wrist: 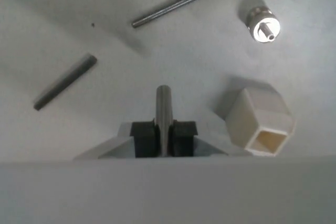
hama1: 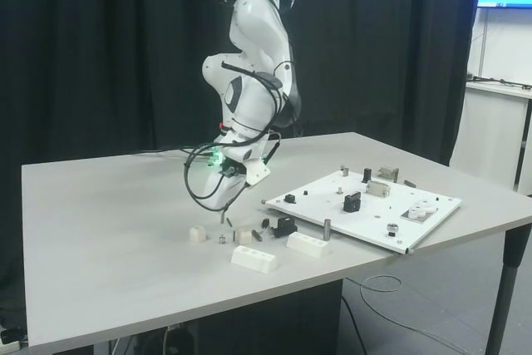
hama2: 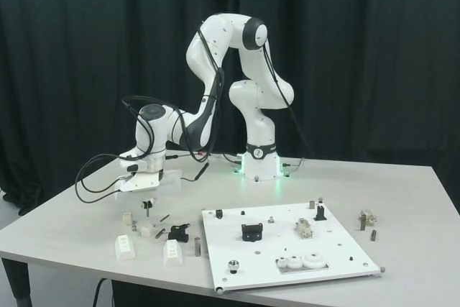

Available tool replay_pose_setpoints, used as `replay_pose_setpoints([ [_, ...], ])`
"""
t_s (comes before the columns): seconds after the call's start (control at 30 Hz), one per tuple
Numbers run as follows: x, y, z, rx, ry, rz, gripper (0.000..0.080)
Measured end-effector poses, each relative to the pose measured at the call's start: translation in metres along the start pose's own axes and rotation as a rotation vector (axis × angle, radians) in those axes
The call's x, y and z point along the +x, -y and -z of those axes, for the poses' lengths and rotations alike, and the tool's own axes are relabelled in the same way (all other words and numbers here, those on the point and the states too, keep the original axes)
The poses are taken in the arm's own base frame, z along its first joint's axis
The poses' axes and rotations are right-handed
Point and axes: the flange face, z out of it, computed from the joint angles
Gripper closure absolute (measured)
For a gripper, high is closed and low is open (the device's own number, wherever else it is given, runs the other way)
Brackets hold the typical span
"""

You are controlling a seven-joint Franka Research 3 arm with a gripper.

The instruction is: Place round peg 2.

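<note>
In the wrist view, the gripper [wrist: 164,139] was squeezed tight on the round peg [wrist: 163,109], which poked straight down so it could slide into a hole. In the first room view, it hung over the bench [hama1: 100,205], away from the white board [hama1: 366,205]. In the second room view, the peg was high above loose parts.

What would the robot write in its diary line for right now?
gripper: shut on round peg | position: above grey table, off white board | peg: not yet placed
</note>
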Motion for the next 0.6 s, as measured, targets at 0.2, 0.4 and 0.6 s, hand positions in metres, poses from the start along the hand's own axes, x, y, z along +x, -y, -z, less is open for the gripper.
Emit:
replay_pose_setpoints([
  [0.2,0.0012,0.0,-0.0072,0.006,-0.004,0.004,0.0734],
  [0.4,0.0034,-0.0007,-0.0055,0.004,-0.011,0.006,0.0734],
  [0.6,0.0071,-0.0025,-0.0002,0.004,-0.021,0.001,0.0565],
])
